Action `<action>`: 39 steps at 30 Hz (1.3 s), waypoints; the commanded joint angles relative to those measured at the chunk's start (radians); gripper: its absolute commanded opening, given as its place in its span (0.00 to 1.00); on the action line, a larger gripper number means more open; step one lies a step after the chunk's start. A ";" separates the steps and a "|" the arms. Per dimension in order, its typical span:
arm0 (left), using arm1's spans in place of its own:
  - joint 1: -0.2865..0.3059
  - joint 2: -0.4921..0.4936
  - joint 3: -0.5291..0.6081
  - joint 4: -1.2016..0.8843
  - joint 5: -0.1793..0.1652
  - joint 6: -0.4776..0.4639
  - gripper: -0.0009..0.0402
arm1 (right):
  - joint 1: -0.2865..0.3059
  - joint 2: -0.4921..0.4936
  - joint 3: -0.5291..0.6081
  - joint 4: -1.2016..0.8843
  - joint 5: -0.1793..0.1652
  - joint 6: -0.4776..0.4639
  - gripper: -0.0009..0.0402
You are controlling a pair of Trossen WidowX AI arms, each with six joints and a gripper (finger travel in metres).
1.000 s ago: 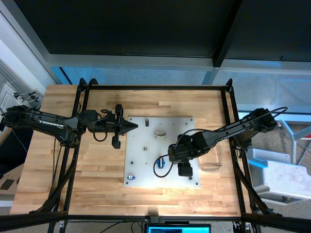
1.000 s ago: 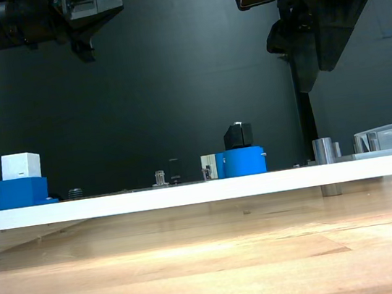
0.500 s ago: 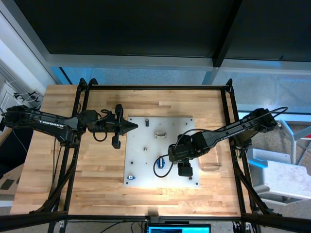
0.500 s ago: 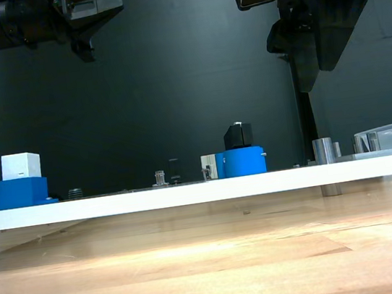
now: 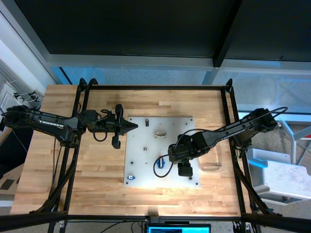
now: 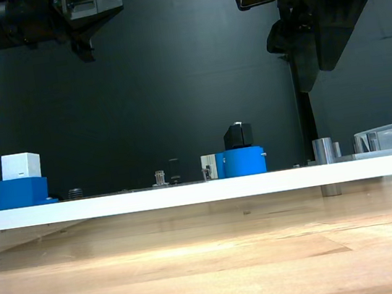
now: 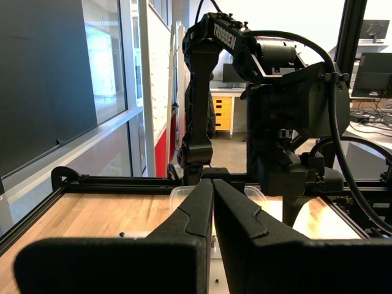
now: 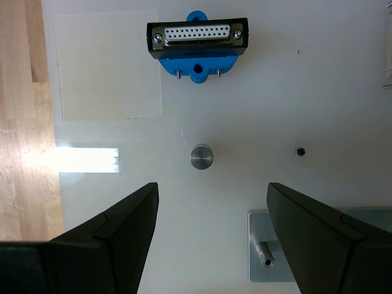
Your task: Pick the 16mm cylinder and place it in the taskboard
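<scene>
The 16mm cylinder (image 8: pixel 201 157) is a short metal peg standing upright in the white taskboard (image 8: pixel 245 104), straight below my right gripper (image 8: pixel 211 187). That gripper is open, its fingers apart with nothing between them. In the low view the cylinder (image 6: pixel 326 165) passes through the taskboard (image 6: pixel 152 198), and the right gripper (image 6: pixel 305 84) hangs well above it. In the high view the right gripper (image 5: pixel 176 154) is over the taskboard (image 5: pixel 146 160). My left gripper (image 5: pixel 133 126) is shut and empty, held high at the board's left edge, also in the left wrist view (image 7: pixel 212 190).
A clear plastic tray (image 5: pixel 211 160) lies just right of the board. On the board stand a blue fitting (image 6: pixel 244 161) with a black cable, a blue mount with a white cube (image 6: pixel 22 182), a D-sub connector (image 8: pixel 197 38) and a grey block (image 8: pixel 269 257).
</scene>
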 commanded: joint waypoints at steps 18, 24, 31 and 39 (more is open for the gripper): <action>0.000 0.000 0.000 0.000 0.000 0.000 0.02 | 0.001 0.000 0.000 -0.002 0.000 0.000 0.62; 0.000 0.000 0.000 0.000 0.000 0.000 0.02 | 0.001 0.000 0.000 -0.022 0.000 0.000 0.62; 0.000 0.000 0.000 0.000 0.000 0.000 0.02 | 0.001 0.000 0.000 -0.023 0.000 0.000 0.62; 0.000 0.000 0.000 0.000 0.000 0.000 0.02 | 0.001 0.000 0.000 -0.023 -0.001 0.000 0.62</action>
